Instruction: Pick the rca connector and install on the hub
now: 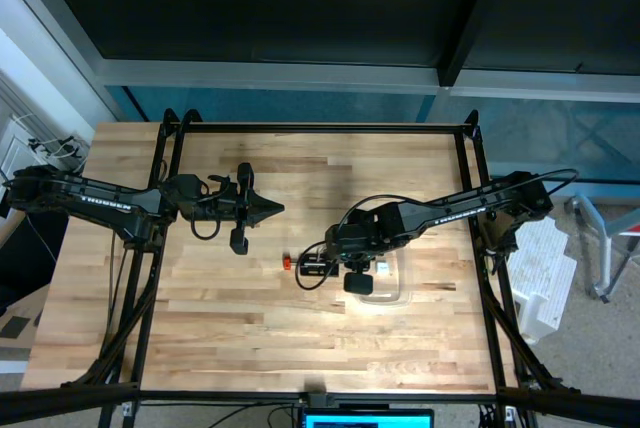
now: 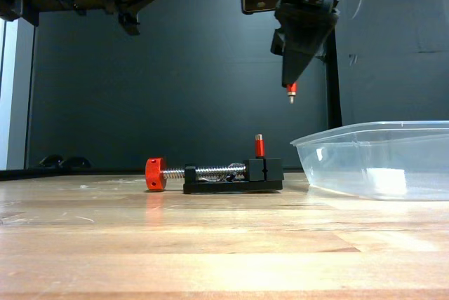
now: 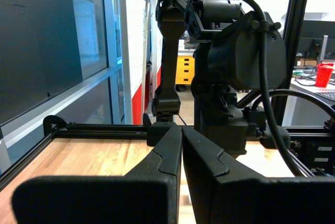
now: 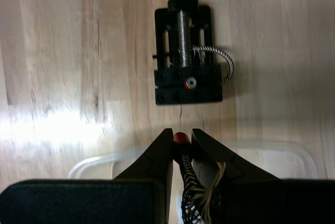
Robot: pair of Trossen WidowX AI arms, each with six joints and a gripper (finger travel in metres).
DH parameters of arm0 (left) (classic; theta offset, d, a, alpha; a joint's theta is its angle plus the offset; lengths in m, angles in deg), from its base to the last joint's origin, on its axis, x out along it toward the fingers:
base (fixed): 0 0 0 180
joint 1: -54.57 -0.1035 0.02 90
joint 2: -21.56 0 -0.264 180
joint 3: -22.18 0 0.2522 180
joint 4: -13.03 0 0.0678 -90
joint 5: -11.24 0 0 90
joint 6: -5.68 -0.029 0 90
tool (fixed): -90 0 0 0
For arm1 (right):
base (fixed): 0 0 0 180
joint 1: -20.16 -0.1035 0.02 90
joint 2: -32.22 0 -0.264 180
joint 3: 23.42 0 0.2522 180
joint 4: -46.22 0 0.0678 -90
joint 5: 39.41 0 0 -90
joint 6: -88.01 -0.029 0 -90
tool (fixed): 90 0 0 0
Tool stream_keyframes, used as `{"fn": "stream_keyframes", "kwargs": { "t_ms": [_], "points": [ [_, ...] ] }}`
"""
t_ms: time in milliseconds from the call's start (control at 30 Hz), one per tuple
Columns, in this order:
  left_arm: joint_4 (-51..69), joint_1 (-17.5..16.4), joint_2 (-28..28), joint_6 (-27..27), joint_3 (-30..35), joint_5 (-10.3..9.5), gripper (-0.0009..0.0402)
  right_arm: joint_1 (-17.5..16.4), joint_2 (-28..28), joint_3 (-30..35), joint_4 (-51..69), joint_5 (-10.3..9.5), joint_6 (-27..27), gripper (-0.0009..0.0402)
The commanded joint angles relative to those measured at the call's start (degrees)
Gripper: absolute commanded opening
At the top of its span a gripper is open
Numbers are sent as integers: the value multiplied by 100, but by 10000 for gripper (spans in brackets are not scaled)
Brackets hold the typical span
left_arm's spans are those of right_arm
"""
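The left hand hangs high above the surface, well left of the work, its fingers pressed together on nothing. Its own camera shows this plainly, while the low view crops it. The hub lies flat on the surface, with a red-orange knob at its left end and a small red upright post near its right end. The right hand points straight down, above and slightly right of that post. It pinches the rca connector, which is clear of the hub. The right wrist view adds a braided cable running back between the fingers, and the rim of the clear tray beneath the hand. From overhead the right arm hides the connector.
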Motion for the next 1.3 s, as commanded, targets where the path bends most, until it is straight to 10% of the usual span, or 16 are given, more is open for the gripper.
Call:
{"fn": "stream_keyframes", "kwargs": {
  "t_ms": [33,1300],
  "points": [
    [0,0,2,-2,0,2,0,44,144,157,2,0,17,0],
    [7,0,2,-2,0,2,0,330,1224,938,-52,4,190,0]
  ]
}}
